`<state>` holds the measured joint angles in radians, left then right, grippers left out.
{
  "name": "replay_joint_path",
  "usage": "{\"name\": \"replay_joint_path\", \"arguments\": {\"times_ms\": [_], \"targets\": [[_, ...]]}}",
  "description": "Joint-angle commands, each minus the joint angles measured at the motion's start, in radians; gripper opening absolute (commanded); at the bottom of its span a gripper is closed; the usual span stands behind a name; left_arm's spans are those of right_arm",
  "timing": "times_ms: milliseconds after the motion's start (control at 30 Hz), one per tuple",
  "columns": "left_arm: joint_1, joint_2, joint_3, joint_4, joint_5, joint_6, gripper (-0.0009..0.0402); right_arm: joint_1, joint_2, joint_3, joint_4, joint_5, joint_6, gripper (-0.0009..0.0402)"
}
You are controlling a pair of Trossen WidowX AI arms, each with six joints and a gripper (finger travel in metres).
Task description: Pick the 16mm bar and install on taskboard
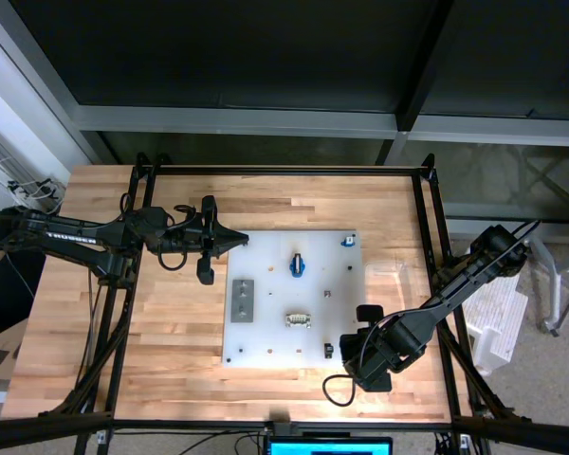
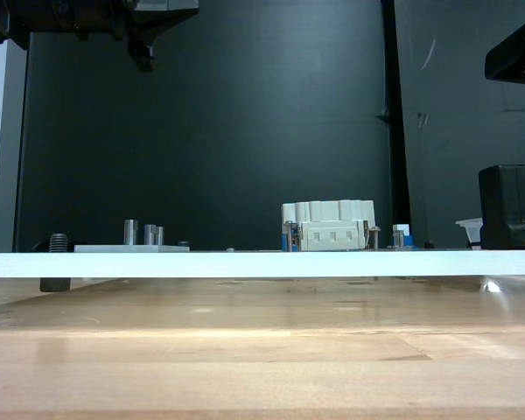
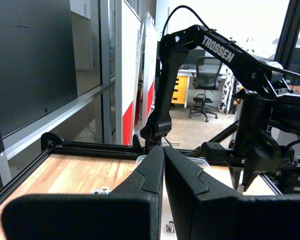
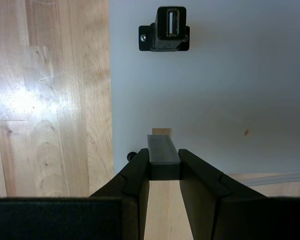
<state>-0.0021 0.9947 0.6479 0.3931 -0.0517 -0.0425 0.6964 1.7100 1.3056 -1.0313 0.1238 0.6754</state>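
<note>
The 16mm bar, dark grey, is held between the fingers of my right gripper, which is shut on it. The bar hangs over the near right corner of the white taskboard, clear of any seat. From above, the right gripper sits low at that corner. My left gripper hovers high at the board's far left edge. Its fingers are shut with nothing between them. A grey plate with short pegs lies on the board's left side.
On the board stand a black USB socket, a white connector and a blue part. A black frame borders the wooden table. The right arm reaches in from the right.
</note>
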Motion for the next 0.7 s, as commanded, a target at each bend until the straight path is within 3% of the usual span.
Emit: {"name": "replay_joint_path", "arguments": {"times_ms": [33, 700], "targets": [[0.000, 0.000, 0.000, 0.000, 0.000, 0.000, 0.0000, 0.000, 0.002, -0.013, 0.013, -0.001, 0.002, 0.0002], [0.000, 0.000, 0.000, 0.000, 0.000, 0.000, 0.0000, -0.001, 0.002, -0.042, 0.031, 0.014, 0.018, 0.0002]]}}
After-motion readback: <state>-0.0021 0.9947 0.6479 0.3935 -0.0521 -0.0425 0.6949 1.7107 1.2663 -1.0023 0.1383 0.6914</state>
